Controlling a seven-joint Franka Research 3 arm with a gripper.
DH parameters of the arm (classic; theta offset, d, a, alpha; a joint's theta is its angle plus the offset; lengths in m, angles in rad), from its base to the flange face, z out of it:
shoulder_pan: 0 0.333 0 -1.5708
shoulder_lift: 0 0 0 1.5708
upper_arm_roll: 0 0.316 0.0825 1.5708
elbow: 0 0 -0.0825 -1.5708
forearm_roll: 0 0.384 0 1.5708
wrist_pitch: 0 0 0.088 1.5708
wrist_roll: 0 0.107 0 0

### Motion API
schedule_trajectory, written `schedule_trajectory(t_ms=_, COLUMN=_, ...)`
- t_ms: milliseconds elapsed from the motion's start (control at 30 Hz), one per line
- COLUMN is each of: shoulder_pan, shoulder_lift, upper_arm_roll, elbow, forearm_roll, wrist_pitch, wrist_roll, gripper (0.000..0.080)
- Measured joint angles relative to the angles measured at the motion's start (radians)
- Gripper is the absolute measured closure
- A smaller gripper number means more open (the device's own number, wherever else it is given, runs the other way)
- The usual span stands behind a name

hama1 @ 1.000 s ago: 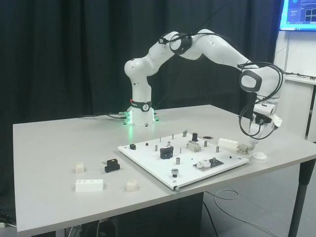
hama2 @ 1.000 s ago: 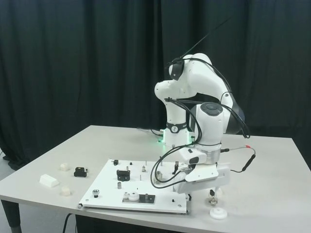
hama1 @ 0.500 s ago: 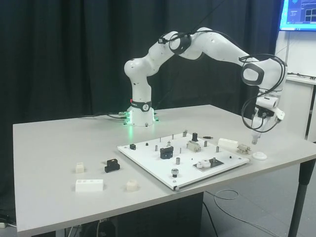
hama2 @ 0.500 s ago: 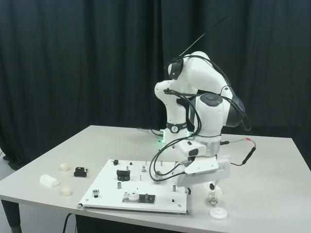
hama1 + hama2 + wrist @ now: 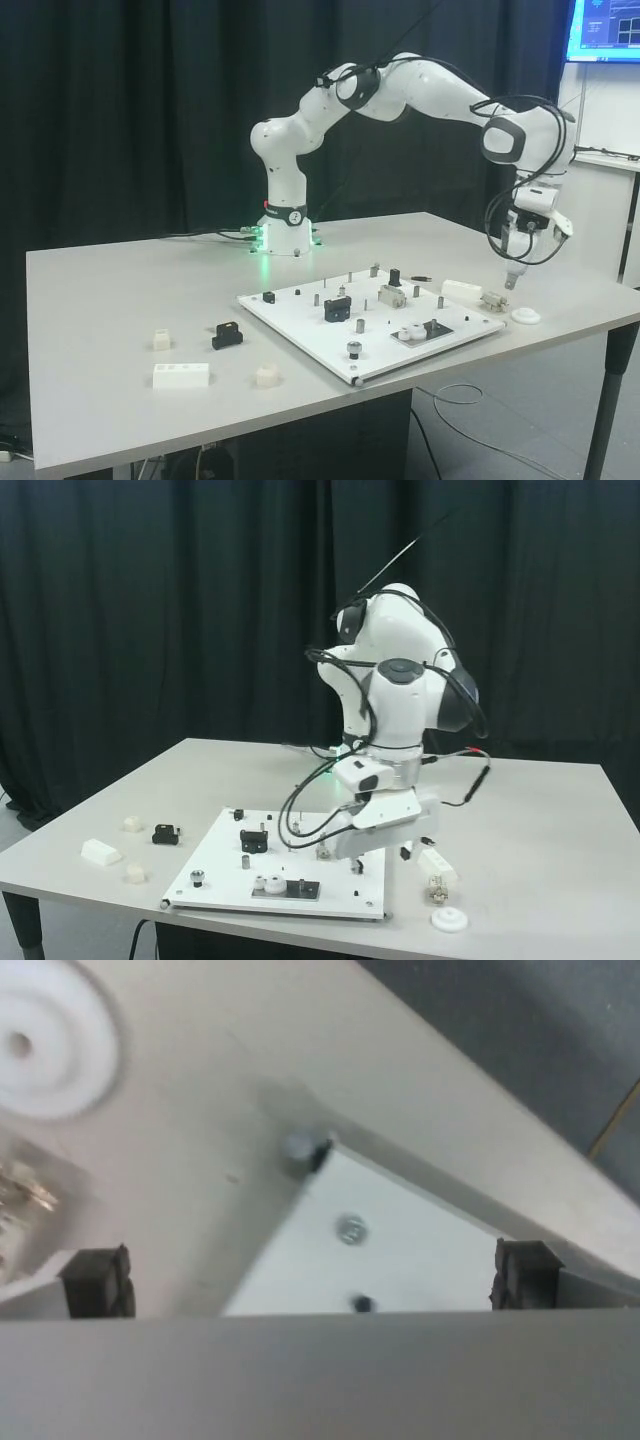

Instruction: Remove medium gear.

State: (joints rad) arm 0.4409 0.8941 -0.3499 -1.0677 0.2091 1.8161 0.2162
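Here the white gripper (image 5: 511,283) is hovering empty with its black fingers (image 5: 97,1282) spread wide above the white board's (image 5: 300,310) right corner, while the white medium gear (image 5: 525,316) is lying flat on the grey bench (image 5: 100,290) just beyond it, no legible writing showing.

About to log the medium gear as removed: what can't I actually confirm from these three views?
- Teeth of the white gear on the grey table: too small in both room views, blurred and cut by the edge in the wrist view.
- Which board peg held it: pegs too small.
- Second room view: the arm hides the board's far part.
- Gripper is empty, fingers apart.
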Motion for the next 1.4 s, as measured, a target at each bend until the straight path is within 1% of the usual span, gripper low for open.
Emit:
schedule_trajectory(t_ms=300, shoulder_pan=-0.066, shoulder_lift=-0.002, upper_arm_roll=0.0, elbow=0.0, forearm_roll=0.001, wrist_pitch=-0.002, wrist_roll=-0.183, gripper=0.0003)
schedule_trajectory(t_ms=733, shoulder_pan=-0.149, shoulder_lift=-0.002, upper_arm_roll=0.0, elbow=-0.001, forearm_roll=0.001, wrist_pitch=-0.003, wrist_roll=-0.348, gripper=0.0003)
schedule_trajectory(t_ms=1133, shoulder_pan=-0.207, shoulder_lift=-0.015, upper_arm_roll=0.0, elbow=-0.023, forearm_roll=-0.002, wrist_pitch=0.001, wrist_roll=-0.418, gripper=0.0003)
schedule_trajectory(t_ms=1233, shoulder_pan=-0.218, shoulder_lift=-0.022, upper_arm_roll=0.0, elbow=-0.037, forearm_roll=-0.005, wrist_pitch=0.012, wrist_roll=-0.433, gripper=0.0003)
schedule_trajectory(t_ms=1400, shoulder_pan=-0.229, shoulder_lift=-0.035, upper_arm_roll=0.0, elbow=-0.071, forearm_roll=-0.011, wrist_pitch=0.047, wrist_roll=-0.458, gripper=0.0003)
